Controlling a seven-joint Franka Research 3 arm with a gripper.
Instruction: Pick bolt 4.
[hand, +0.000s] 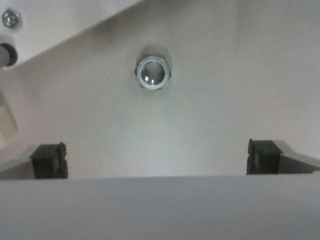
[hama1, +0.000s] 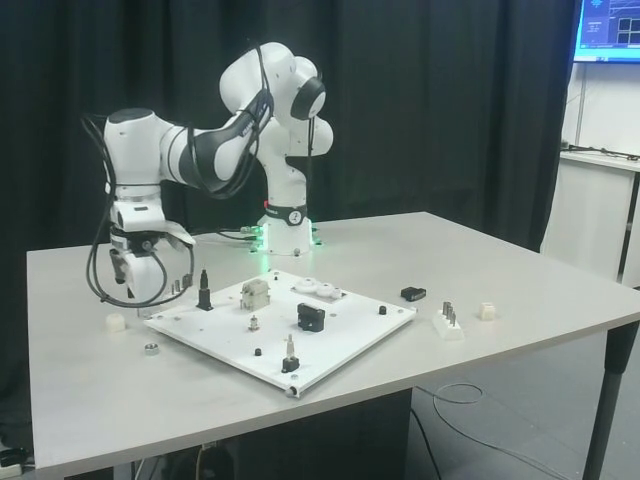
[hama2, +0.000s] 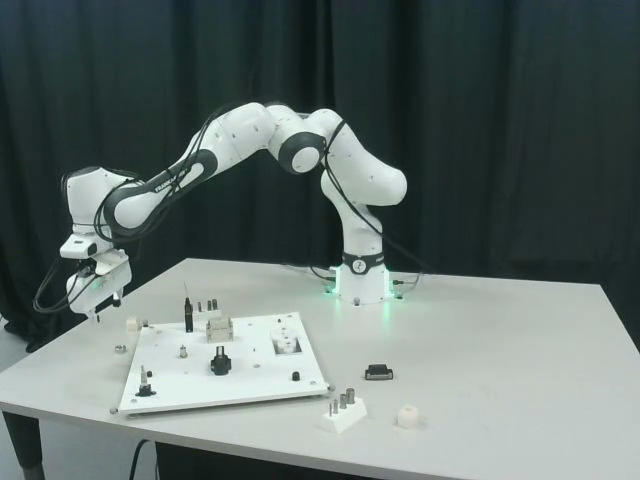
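Bolt 4 (hand: 152, 72) looks like a small metal hex piece with a round shiny middle. It lies on the grey table just off the white board's corner (hand: 60, 25). In the first room view the bolt (hama1: 151, 348) is beside the board's left edge, and in the second room view the bolt (hama2: 120, 348) lies near the table's left end. My gripper (hand: 156, 159) hangs above it, open, with its black fingertips (hand: 49, 160) wide apart and nothing between them. The gripper (hama1: 145, 288) is well above the table, as the second room view of the gripper (hama2: 97, 308) also shows.
A small white block (hama1: 115, 322) sits on the table close to the bolt. The white board (hama1: 280, 330) carries a black peg (hama1: 204, 290) and several small parts. Farther right stand a white holder with bolts (hama1: 447, 322), a black connector (hama1: 413, 293) and a white cube (hama1: 487, 311).
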